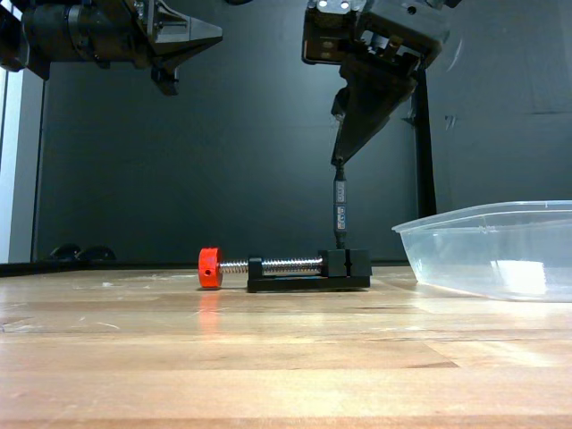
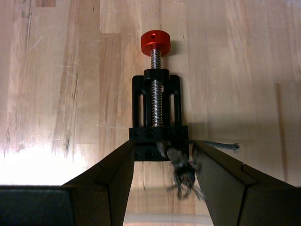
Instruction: Remove the USB-C connector from taskboard and place in the container
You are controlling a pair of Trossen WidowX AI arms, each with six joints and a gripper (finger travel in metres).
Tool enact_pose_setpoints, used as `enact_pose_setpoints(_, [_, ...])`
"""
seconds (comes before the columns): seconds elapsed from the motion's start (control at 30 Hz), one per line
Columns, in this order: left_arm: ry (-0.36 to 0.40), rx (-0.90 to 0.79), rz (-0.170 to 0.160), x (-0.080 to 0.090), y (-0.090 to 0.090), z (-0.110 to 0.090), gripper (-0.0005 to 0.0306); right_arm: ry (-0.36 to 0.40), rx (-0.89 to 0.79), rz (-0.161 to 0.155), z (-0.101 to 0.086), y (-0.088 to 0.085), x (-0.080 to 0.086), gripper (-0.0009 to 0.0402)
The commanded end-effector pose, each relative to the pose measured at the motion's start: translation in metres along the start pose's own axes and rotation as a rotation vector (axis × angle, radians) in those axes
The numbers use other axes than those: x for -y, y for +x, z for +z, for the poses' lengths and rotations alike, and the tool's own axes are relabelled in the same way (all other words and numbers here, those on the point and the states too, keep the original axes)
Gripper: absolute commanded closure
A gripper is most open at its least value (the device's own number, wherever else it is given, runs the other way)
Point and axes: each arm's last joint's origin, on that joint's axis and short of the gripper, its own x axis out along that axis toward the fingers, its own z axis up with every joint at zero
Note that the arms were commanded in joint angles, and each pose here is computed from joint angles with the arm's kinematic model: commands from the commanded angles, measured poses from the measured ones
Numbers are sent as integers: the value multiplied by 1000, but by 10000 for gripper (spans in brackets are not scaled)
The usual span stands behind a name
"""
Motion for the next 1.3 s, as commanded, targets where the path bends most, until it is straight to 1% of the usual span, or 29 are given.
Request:
enact_pose_setpoints(0.03, [0,0,0,0,0,0,300,-1,-15,-2,0,7,-1,224])
enact_pose_setpoints(0.3, [0,1,0,0,0,0,300,-4,-46,-8,-1,22,-2,224])
enact_pose_setpoints(0.43, [0,1,0,0,0,0,300,-5,-49,-9,-1,22,-2,229])
enact_pose_setpoints(1.3, [0,0,0,0,0,0,300,-4,-62,-13,-2,23,1,333])
